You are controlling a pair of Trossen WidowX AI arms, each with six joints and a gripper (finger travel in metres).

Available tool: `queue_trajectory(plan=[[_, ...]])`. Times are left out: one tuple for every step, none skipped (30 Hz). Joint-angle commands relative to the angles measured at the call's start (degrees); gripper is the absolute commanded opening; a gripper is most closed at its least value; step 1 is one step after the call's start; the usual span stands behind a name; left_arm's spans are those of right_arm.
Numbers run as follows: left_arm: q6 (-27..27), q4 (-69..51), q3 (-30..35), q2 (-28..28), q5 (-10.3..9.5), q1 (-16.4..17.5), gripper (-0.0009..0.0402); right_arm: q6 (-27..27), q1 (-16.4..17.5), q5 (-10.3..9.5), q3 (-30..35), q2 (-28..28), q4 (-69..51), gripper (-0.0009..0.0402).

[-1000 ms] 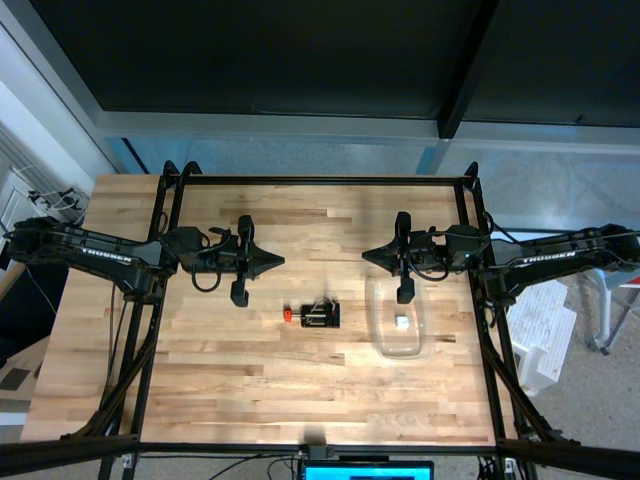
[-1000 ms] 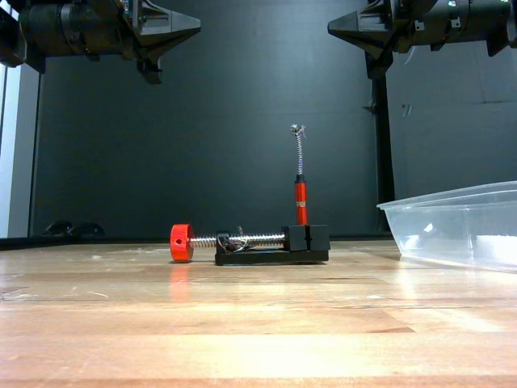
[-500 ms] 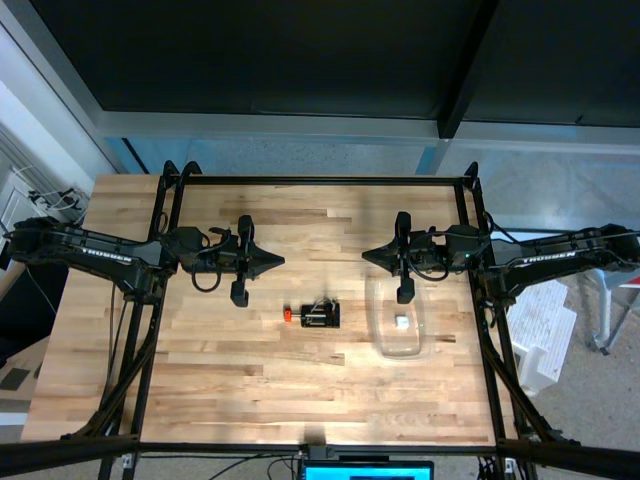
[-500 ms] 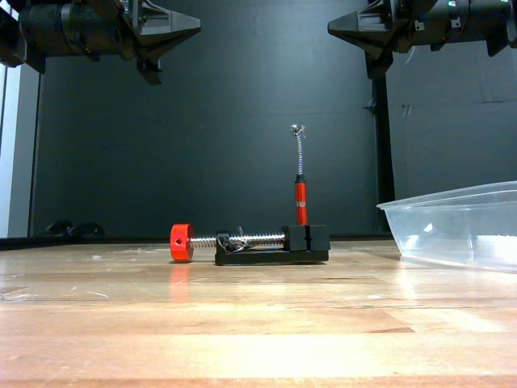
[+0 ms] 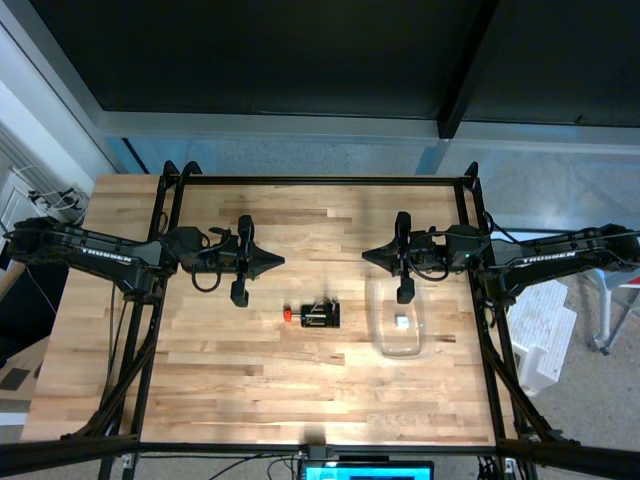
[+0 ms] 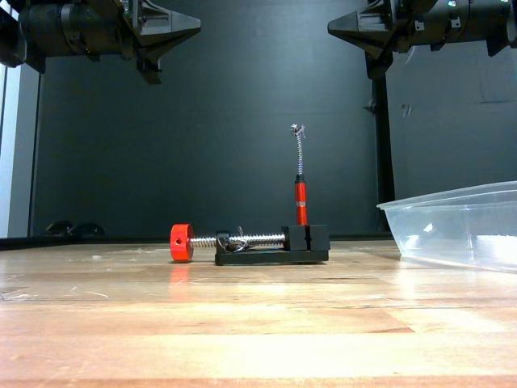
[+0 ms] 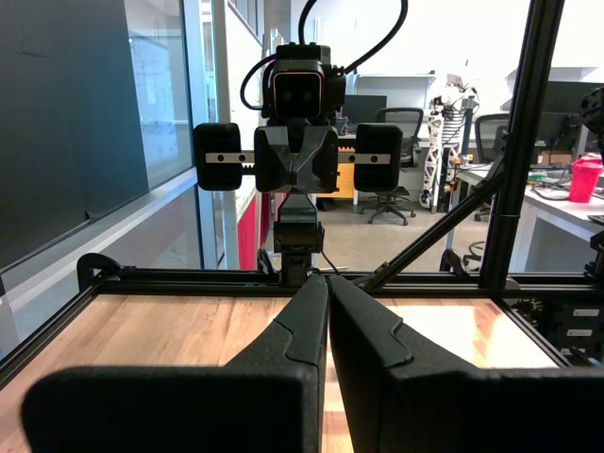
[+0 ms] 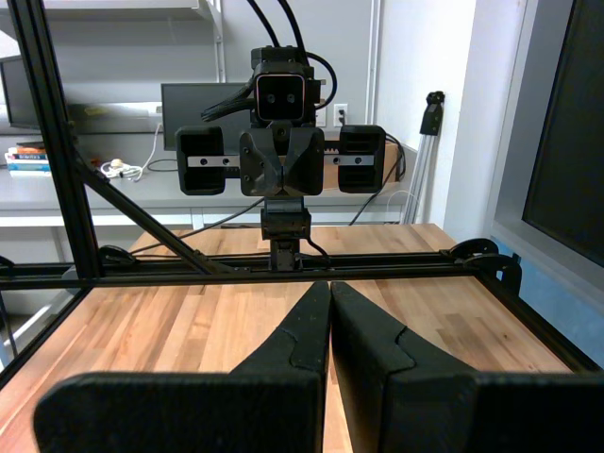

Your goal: Pick the RCA connector and install on taskboard

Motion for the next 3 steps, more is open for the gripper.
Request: queue_trajectory(plan=[[0.0, 0.0, 0.0, 0.0, 0.0, 0.0, 0.0, 0.0, 0.0, 0.02, 0.0, 0.0, 0.0, 0.0], [0.0, 0.0, 0.0, 0.0, 0.0, 0.0, 0.0, 0.0, 0.0, 0.02, 0.0, 0.0, 0.0, 0.0], [0.0, 0.0, 0.0, 0.0, 0.0, 0.0, 0.0, 0.0, 0.0, 0.02, 0.0, 0.0, 0.0, 0.0]])
